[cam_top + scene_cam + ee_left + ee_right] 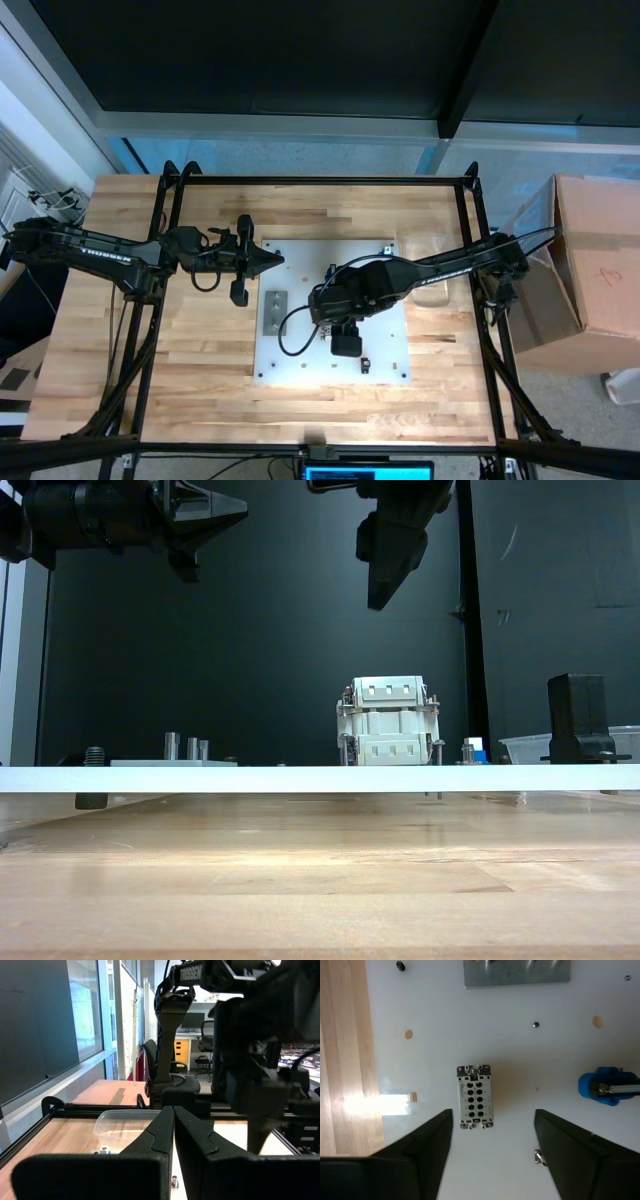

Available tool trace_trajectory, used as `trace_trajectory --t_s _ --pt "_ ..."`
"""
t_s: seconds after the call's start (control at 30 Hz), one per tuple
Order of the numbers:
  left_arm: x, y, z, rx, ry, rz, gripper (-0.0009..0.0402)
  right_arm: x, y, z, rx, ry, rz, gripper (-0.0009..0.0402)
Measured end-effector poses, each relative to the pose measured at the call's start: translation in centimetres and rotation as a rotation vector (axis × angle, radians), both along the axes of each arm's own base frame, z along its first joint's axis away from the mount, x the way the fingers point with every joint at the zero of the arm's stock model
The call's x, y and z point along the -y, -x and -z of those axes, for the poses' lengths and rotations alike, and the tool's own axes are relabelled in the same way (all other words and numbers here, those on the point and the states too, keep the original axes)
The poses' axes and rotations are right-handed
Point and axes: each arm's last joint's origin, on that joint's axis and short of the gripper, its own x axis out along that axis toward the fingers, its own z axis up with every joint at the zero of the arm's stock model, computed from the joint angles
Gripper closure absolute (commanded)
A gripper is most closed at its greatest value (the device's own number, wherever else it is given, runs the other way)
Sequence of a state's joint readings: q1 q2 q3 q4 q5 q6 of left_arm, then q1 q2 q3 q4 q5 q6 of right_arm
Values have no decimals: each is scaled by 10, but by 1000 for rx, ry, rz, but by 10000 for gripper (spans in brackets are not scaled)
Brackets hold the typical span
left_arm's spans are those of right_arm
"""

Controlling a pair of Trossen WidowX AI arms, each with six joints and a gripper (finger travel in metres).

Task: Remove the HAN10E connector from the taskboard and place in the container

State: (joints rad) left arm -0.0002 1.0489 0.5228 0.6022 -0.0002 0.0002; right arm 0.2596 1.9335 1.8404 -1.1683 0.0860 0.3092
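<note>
My right gripper (492, 1157) is released, fingers spread wide with nothing in them. Its wrist camera looks straight down on the HAN10E (475, 1096), which shows in the gap between the two fingers, nearer one than the other, pin face up. It sits on the white board (520, 1050), touching neither finger.

The low view adds what that camera cannot: the right gripper (388, 565) hangs well above the HAN10E (388, 723), which stands upright in its seat on the board (300, 777), with clear air between them. In the high view the right gripper (343, 335) covers the spot, so I cannot pick out the HAN10E there.

The right wrist view also shows a blue part (600, 1089) near the HAN10E and a metal plate (515, 972) further off. In the high view the plate (275, 310) lies at about 9 o'clock from the board's middle.

My left gripper (173, 1132) is clenched, fingers pressed together on nothing. In the high view the left gripper (262, 258) sits at about 10 o'clock, over the board's far left corner. The low view shows the left gripper (205, 515) high above the board.

The container (425, 250) stands on the table (200, 350) just off the board at about 1 o'clock. The left wrist view shows the container (125, 1125) as a clear tub beyond the fingertips, and the low view catches only its rim (525, 745) beside a black block (578, 720).
</note>
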Motion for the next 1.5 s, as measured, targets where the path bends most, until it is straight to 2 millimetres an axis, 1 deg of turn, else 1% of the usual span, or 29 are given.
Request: trace_trajectory --t_s 0.17,0.33,0.63,0.93,1.07,1.17,1.5 --pt "0 0 0 0 0 0 393 -6 -7 15 -38 11 -11 79" --pt "0 0 0 0 0 0 393 -10 -13 30 -65 24 -35 57" --pt "0 0 0 0 0 0 393 -14 -24 52 -87 35 -57 56" --pt "0 0 0 0 0 0 393 -15 -22 72 -111 46 -76 64" --pt "0 0 0 0 0 0 393 -15 -22 81 -104 44 -76 88" --pt "0 0 0 0 0 0 393 -15 -23 82 -90 41 -76 121" --pt "0 0 0 0 0 0 393 -14 -23 83 -92 43 -74 271"
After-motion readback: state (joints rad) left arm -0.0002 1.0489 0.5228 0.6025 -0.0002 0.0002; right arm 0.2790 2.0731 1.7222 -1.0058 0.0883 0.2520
